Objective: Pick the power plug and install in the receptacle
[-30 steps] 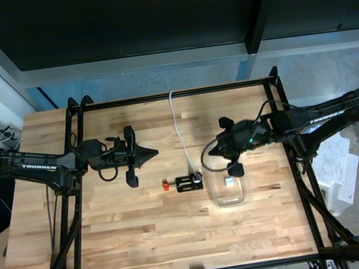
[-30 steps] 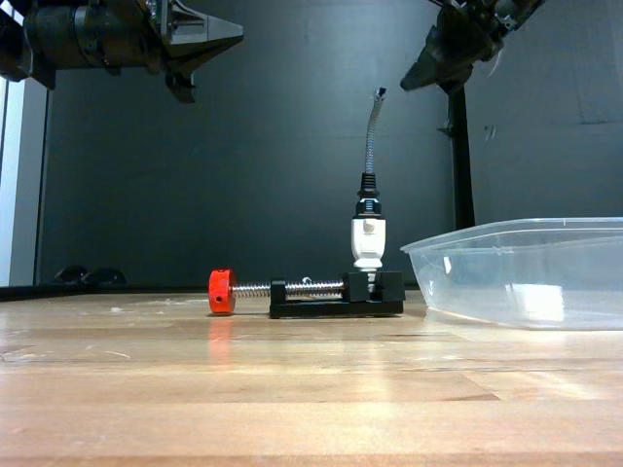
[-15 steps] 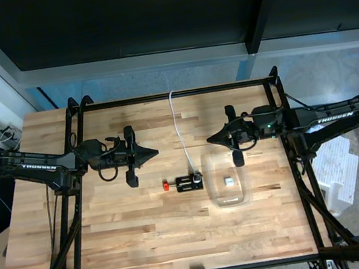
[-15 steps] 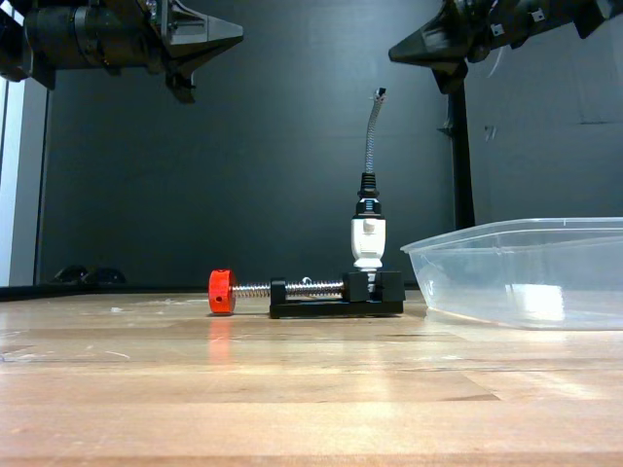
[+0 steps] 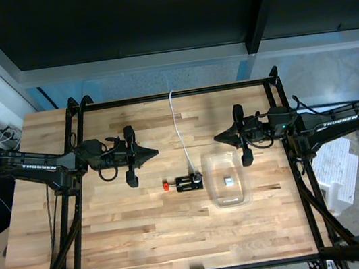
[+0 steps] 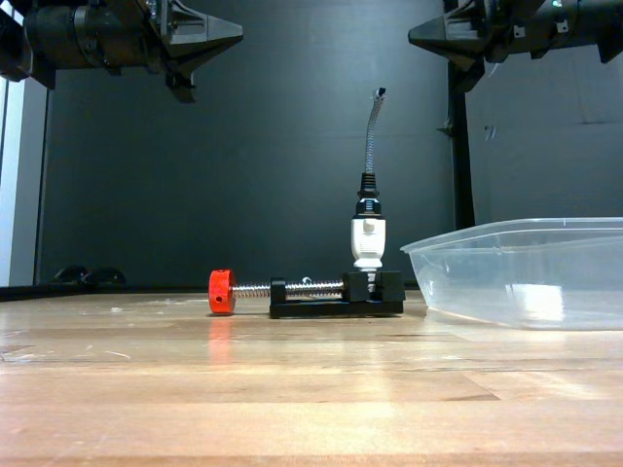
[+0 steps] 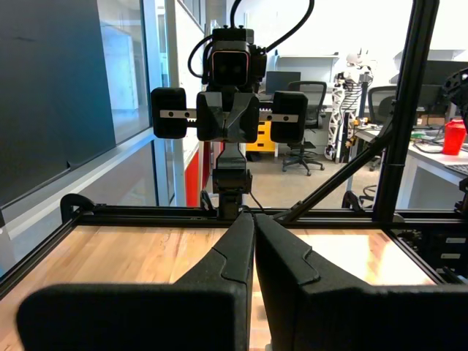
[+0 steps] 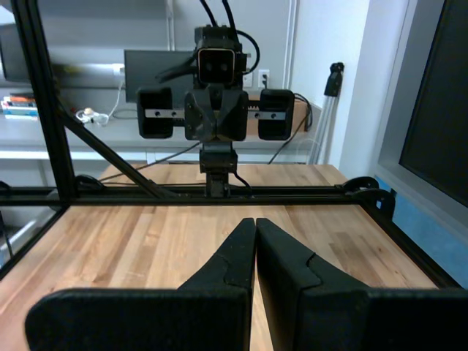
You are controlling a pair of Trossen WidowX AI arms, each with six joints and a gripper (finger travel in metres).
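Your left gripper (image 5: 154,153) and right gripper (image 5: 216,139) both hung high above the table (image 5: 114,240), well apart and pointing at each other. Each had its fingers pressed together on nothing. The receptacle (image 5: 188,183) sat between them on the wood with its red knob (image 5: 166,186) toward the left arm, just beside the clear tray (image 5: 231,203). A white connector (image 6: 368,238) with a black collar stood upright in it, and the white cable (image 5: 180,131) ran away toward the far edge. No loose power plug was visible anywhere. You could not tell whether that black collar was the plug already seated. The only item in the tray was a pale square piece (image 5: 228,181), and your biggest risk was taking it for the plug and carrying the wrong part to the fixture. If you had gone down with the fingers clenched, you would probably have pushed the light tray aside instead of gripping anything. A low sweep by either arm could also have hit the upright connector and levered it, or dragged the fixture by its cable.
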